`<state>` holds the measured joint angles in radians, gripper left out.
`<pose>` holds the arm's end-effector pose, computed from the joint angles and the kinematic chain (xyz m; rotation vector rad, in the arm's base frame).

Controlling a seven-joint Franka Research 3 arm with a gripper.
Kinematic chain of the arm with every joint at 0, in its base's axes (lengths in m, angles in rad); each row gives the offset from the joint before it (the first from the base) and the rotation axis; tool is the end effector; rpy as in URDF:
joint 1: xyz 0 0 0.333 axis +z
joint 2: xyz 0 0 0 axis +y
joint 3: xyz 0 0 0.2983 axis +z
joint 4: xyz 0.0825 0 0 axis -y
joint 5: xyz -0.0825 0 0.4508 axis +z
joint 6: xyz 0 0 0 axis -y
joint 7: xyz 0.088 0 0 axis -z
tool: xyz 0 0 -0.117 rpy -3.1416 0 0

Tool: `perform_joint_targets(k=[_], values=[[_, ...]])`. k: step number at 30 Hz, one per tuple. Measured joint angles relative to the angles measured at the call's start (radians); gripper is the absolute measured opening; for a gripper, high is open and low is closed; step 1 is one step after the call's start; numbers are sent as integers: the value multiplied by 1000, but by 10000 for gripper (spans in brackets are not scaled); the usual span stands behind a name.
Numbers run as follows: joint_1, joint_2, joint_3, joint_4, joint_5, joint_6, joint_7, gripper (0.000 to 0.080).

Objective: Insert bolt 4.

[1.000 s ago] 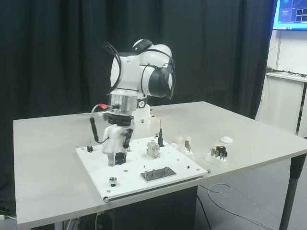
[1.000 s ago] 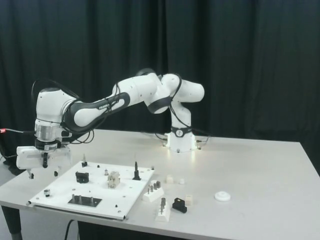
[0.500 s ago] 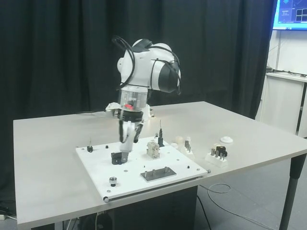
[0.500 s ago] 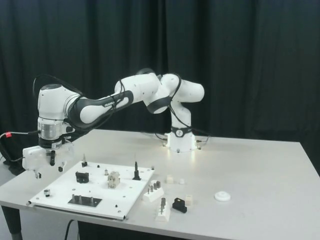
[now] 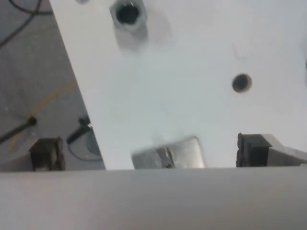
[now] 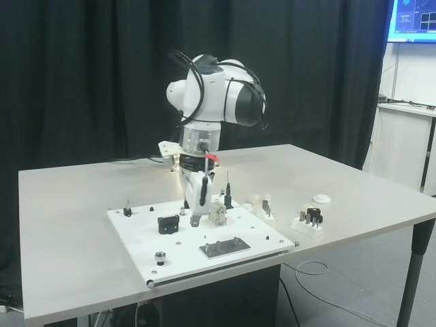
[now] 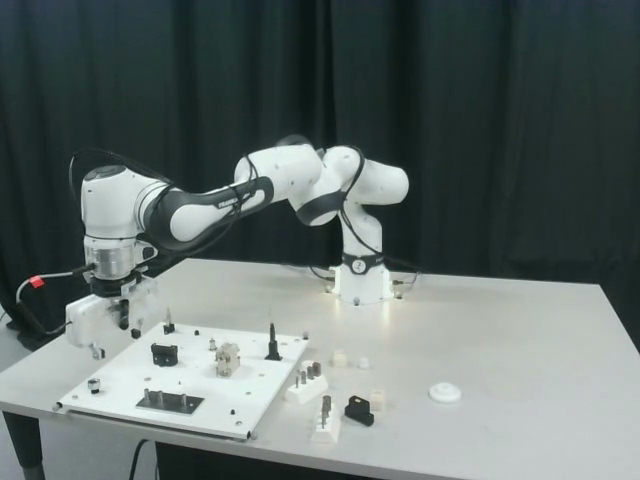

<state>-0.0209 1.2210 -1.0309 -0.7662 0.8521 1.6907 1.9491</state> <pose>0.7587 -0.3662 0.2904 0.8249 -2.9742 0.1226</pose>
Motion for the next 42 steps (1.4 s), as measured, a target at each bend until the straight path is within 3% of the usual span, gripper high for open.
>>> perform_joint_targets(k=[7, 12, 20, 30, 42], values=[[8, -13, 6, 0, 0, -49, -58, 800], [14, -20, 11, 0, 0, -70, -166, 800], [16, -28, 18, 0, -5, -85, -336, 800], [14, -28, 22, -5, -47, -83, -585, 800], [-16, -28, 57, -7, -88, -50, -616, 800]])
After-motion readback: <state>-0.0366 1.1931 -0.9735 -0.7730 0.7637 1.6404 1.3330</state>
